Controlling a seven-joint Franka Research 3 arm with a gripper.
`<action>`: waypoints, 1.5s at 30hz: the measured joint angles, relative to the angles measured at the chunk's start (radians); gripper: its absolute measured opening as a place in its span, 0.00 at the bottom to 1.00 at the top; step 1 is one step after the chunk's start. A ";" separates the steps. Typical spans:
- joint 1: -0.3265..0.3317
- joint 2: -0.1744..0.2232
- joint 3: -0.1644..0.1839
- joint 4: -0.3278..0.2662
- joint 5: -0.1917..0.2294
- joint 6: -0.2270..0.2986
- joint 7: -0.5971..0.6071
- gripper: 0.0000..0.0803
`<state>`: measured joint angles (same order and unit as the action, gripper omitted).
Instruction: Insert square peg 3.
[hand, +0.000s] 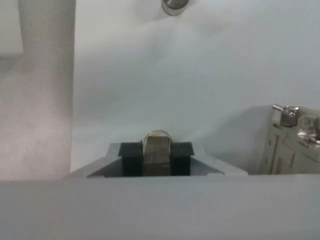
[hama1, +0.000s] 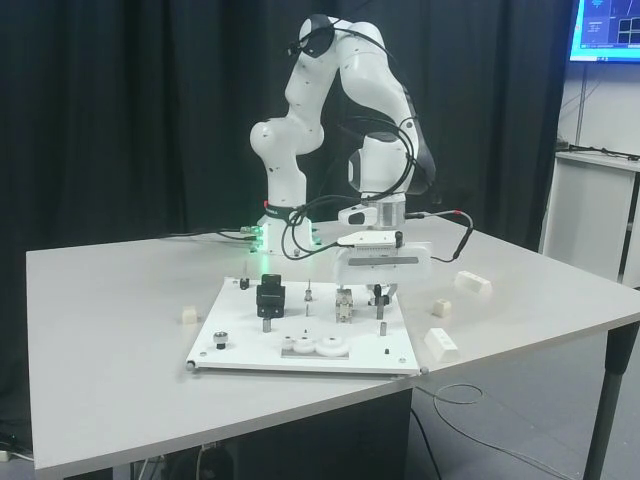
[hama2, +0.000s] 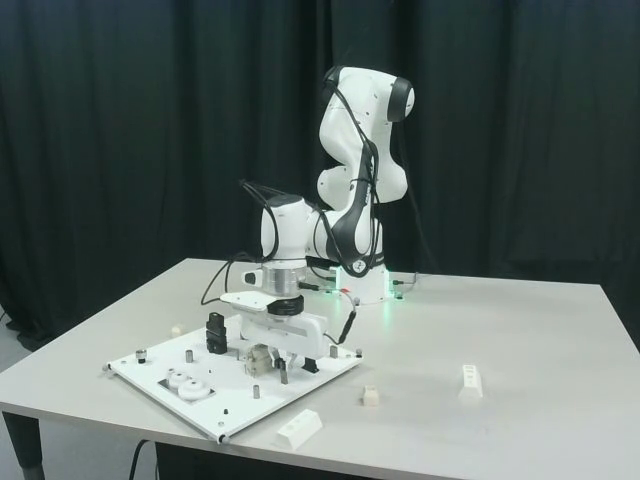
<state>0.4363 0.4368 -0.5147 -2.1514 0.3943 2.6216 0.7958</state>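
Observation:
My gripper (hand: 156, 159) is shut on a grey metal square peg (hand: 156, 150), held upright between its black pads (hand: 131, 159). In the first room view the gripper (hama1: 381, 296) hangs low over the right part of the white board (hama1: 300, 345), with the peg (hama1: 382, 320) pointing down at it. The second room view shows the gripper (hama2: 283, 362) and peg (hama2: 283, 375) over the board (hama2: 225, 400). I cannot tell whether the peg's lower end touches the board. Any hole beneath it is hidden.
A grey metal fixture (hand: 292, 130) (hama1: 344, 308) stands close beside the gripper. A black block (hama1: 270, 298), white gears (hama1: 315, 347) and small upright pegs (hand: 175, 6) are on the board. Loose white blocks (hama1: 441, 343) (hama1: 473, 284) (hama2: 371, 396) lie on the grey table.

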 joint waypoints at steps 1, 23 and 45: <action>0.000 0.000 0.000 0.000 0.000 0.000 0.004 0.14; -0.001 0.000 0.000 0.000 0.003 0.001 0.101 0.14; -0.002 0.003 0.000 0.000 0.006 0.009 0.091 0.14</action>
<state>0.4342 0.4397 -0.5146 -2.1510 0.4006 2.6307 0.8867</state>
